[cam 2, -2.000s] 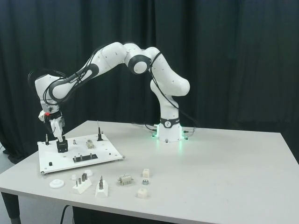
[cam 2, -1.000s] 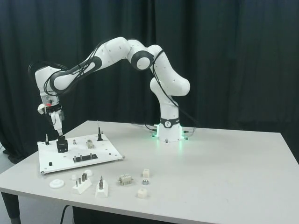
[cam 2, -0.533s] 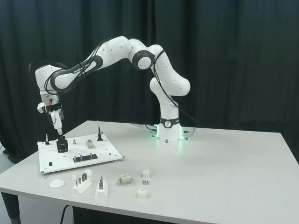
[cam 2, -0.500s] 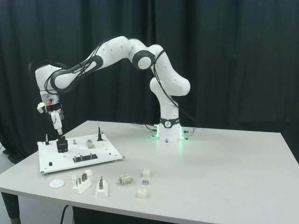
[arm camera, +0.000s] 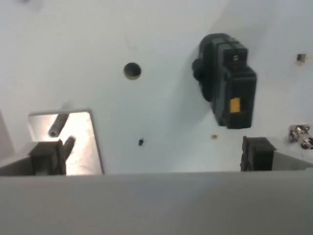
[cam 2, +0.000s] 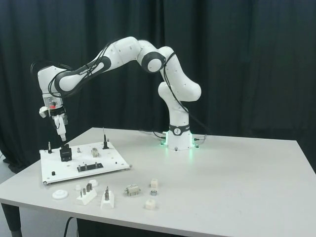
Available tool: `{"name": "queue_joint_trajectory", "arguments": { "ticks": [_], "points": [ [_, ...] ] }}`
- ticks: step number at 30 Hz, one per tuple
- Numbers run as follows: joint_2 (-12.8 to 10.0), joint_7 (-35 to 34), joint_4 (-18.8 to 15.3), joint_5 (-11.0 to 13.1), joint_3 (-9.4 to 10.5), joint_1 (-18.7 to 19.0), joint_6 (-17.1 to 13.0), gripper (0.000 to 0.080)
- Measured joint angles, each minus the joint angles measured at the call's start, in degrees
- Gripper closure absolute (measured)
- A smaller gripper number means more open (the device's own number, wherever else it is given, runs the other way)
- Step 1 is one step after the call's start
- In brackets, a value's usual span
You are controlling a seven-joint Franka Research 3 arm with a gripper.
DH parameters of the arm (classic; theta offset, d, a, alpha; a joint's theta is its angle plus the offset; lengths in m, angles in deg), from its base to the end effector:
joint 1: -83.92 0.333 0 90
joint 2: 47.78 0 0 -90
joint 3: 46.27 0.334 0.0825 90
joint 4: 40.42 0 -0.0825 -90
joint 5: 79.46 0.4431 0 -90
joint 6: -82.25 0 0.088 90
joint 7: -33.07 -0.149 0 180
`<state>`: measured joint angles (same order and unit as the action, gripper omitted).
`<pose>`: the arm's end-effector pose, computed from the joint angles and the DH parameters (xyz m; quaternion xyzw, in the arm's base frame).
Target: Pick waterproof.
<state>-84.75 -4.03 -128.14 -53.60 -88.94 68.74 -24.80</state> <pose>0.4851 -0.5520 0.2902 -0.6416 0.7645 0.0621 0.0086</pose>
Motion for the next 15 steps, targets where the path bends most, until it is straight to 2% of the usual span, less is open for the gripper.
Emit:
{"name": "queue_joint_trajectory", "arguments": {
  "ticks": [15],
  "points": [
    [1.97, -3.07, 0.0, 0.06, -0.01, 3.91, 2.92, 0.0003]
  ]
}}
